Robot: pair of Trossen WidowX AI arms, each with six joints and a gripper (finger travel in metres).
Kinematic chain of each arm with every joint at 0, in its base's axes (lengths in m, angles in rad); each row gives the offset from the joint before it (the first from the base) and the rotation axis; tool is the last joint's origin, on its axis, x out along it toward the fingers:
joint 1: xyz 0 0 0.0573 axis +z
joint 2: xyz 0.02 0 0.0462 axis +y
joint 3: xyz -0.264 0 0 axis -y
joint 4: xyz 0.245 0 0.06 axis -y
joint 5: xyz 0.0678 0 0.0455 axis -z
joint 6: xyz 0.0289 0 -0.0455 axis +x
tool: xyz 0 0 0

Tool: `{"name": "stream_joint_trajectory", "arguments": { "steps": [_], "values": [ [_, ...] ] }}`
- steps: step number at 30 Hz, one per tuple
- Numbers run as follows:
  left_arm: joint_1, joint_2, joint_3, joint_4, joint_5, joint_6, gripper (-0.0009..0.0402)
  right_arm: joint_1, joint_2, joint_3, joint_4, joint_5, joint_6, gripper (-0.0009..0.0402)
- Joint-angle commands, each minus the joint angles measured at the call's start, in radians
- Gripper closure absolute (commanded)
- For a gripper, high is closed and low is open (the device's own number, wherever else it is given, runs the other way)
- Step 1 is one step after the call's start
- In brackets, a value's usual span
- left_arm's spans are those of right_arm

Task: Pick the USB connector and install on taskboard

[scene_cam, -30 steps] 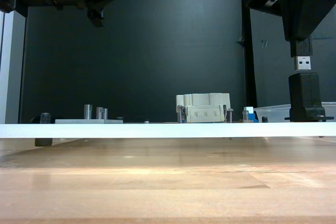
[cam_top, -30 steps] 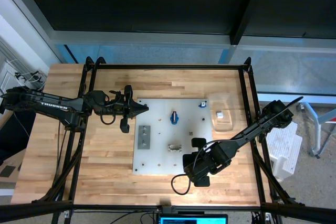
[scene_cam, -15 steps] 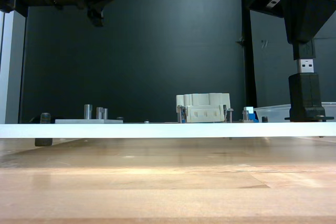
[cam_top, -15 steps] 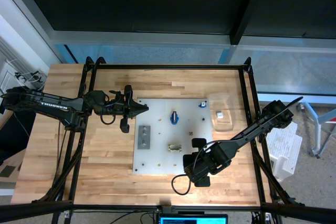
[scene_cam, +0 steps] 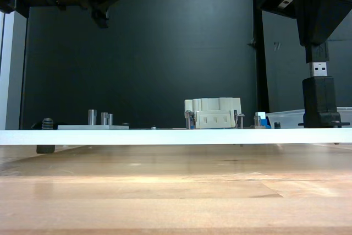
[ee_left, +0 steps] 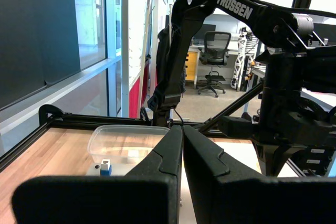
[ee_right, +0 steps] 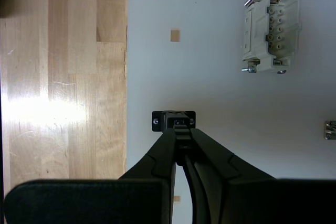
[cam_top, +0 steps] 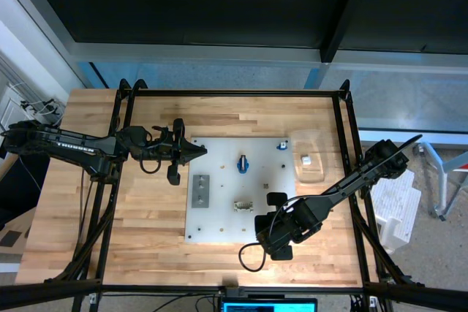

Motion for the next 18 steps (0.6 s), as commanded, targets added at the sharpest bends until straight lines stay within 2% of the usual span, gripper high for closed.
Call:
{"name": "stream_joint_trajectory", "arguments": {
  "steps": [1, 18],
  "values": [
    [0.000, 0.000, 0.000, 0.000, 0.001, 0.000, 0.0393, 0.000, 0.000, 0.000, 0.001, 0.005, -0.003, 0.0393],
    [0.000, 0.000, 0.000, 0.000, 0.000, 0.000, 0.0393, 0.000, 0.000, -0.010, 0.013, 0.005, -0.015, 0.0393]
  ]
}}
